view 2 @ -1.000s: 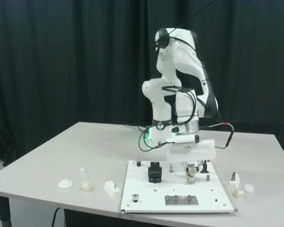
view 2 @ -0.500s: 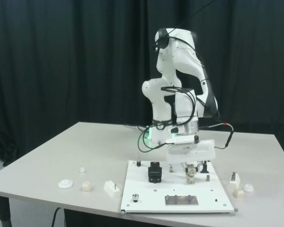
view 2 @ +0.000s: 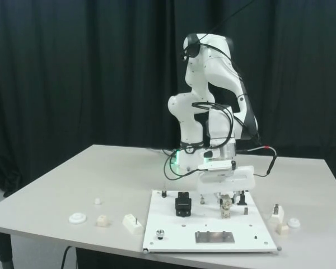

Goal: Insert waterproof.

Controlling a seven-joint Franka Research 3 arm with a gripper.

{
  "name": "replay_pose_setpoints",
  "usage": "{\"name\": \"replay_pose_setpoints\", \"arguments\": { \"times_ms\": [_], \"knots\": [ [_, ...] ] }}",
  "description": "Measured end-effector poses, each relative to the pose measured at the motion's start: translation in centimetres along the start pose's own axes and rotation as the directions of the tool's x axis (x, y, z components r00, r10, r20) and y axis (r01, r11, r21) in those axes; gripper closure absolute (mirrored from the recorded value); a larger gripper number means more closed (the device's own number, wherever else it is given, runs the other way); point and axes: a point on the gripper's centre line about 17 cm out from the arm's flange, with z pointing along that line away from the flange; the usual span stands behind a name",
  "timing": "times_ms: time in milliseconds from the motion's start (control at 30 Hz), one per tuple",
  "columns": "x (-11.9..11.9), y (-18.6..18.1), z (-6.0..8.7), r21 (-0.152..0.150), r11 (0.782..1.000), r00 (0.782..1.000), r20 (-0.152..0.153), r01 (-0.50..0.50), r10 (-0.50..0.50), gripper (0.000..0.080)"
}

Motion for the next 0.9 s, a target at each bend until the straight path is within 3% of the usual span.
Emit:
{"name": "replay_pose_setpoints", "arguments": {
  "times_ms": [900],
  "knots": [
    [0.18, 0.21, 0.03, -0.005, 0.999, 0.999, -0.007, -0.043, 0.043, 0.0482]
  ]
}}
